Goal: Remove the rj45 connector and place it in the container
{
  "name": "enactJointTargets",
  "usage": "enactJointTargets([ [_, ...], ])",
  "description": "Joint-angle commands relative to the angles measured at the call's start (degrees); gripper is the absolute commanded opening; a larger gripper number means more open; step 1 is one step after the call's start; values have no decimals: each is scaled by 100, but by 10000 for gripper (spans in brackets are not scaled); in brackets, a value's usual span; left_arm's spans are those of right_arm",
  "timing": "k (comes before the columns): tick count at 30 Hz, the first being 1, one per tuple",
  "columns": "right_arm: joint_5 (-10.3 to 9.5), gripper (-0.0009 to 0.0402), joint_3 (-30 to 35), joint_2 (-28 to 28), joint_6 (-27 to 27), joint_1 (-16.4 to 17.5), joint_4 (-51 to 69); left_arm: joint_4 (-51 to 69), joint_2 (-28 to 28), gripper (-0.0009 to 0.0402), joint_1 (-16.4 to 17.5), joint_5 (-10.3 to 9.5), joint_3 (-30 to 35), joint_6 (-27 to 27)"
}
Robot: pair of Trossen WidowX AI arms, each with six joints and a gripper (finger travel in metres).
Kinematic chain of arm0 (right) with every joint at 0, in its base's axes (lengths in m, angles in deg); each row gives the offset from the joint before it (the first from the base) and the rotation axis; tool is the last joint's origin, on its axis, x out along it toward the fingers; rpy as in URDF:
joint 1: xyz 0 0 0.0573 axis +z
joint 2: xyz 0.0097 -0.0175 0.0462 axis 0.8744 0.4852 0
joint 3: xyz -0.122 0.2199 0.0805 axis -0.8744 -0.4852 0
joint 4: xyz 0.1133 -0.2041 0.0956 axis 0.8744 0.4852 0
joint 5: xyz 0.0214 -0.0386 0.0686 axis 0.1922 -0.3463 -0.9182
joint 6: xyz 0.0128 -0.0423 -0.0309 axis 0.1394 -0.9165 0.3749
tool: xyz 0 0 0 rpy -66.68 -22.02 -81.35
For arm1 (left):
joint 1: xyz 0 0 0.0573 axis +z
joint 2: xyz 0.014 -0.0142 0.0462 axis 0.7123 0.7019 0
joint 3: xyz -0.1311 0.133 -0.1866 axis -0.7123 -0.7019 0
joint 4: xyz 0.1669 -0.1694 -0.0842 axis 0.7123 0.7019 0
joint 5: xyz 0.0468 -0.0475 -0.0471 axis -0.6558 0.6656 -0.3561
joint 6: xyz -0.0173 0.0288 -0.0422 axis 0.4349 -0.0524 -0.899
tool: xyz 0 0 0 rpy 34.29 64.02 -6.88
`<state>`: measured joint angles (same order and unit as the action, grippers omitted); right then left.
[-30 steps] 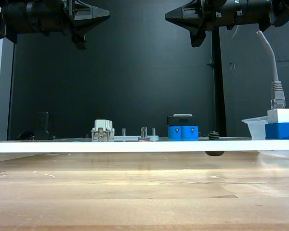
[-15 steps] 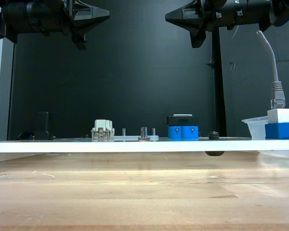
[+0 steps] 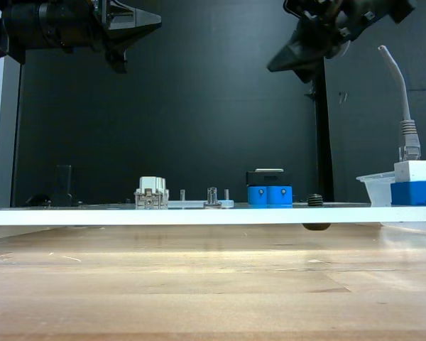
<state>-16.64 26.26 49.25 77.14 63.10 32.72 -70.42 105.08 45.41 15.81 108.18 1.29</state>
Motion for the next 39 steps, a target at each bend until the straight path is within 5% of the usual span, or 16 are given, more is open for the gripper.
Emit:
enactJointTargets([
  [1, 195, 0, 227, 11, 105, 155, 848, 0, 0, 0, 2, 0, 2, 2],
  [14, 588, 0, 402, 101, 1043, 1233, 2649, 0, 2, 0, 0, 0, 2, 2],
  [18, 608, 0, 413, 101, 1440, 1631, 2857, 0, 0, 0, 0, 0, 2, 2],
  [22, 879, 0, 411, 133, 1834, 2035, 2929, 0, 2, 0, 2, 0, 2, 2],
  [27, 903, 0, 413, 297, 2273, 2494, 2933, 0, 2, 0, 2, 0, 2, 2],
  [30, 1095, 2, 417, 400, 2487, 2745, 2933, 0, 2, 0, 2, 0, 2, 2],
  [39, 1130, 78, 704, 975, 2855, 3215, 2905, 0, 2, 0, 0, 0, 2, 2],
])
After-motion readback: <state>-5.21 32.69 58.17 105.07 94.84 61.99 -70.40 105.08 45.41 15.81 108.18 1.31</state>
